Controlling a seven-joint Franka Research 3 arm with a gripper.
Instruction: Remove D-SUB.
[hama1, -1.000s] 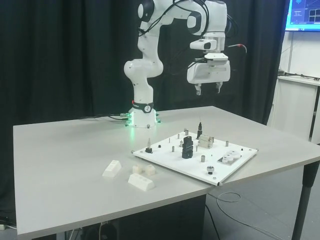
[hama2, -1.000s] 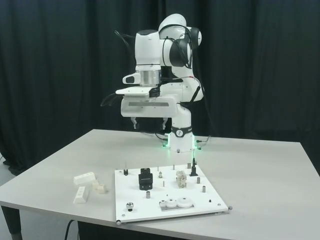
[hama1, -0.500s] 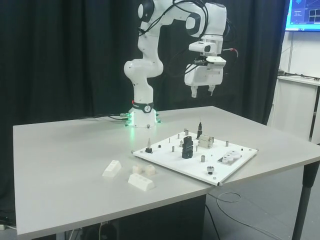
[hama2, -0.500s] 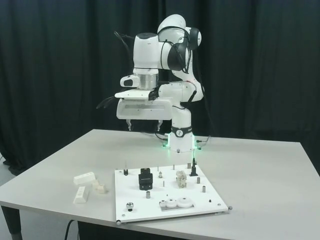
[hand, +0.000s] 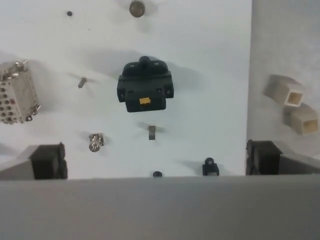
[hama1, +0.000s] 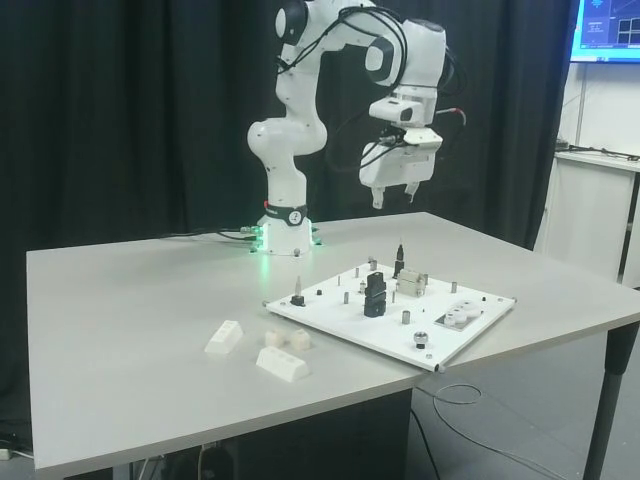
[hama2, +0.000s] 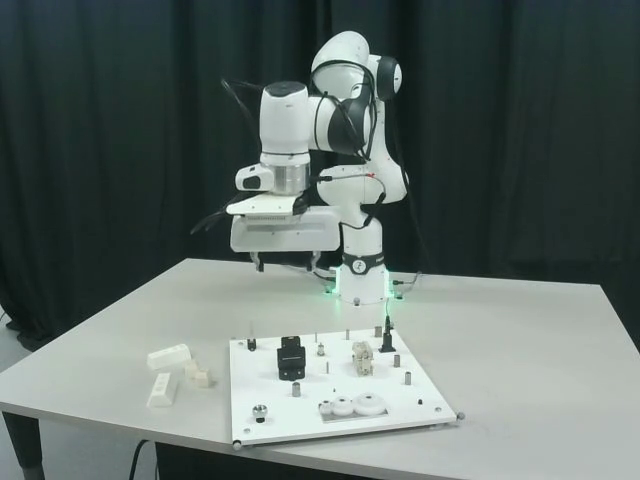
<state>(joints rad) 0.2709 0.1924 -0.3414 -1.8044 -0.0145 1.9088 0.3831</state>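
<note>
My own housing blocks the wrist view's near strip — my fingertips show only as dark stubs. Below my gripper, the multi-pin connector is cut off by the picture's edge. From both room cameras the white board's small parts are too tiny to identify.

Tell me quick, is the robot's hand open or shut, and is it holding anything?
Gripper: open, holding nothing, high above the white board.
</note>
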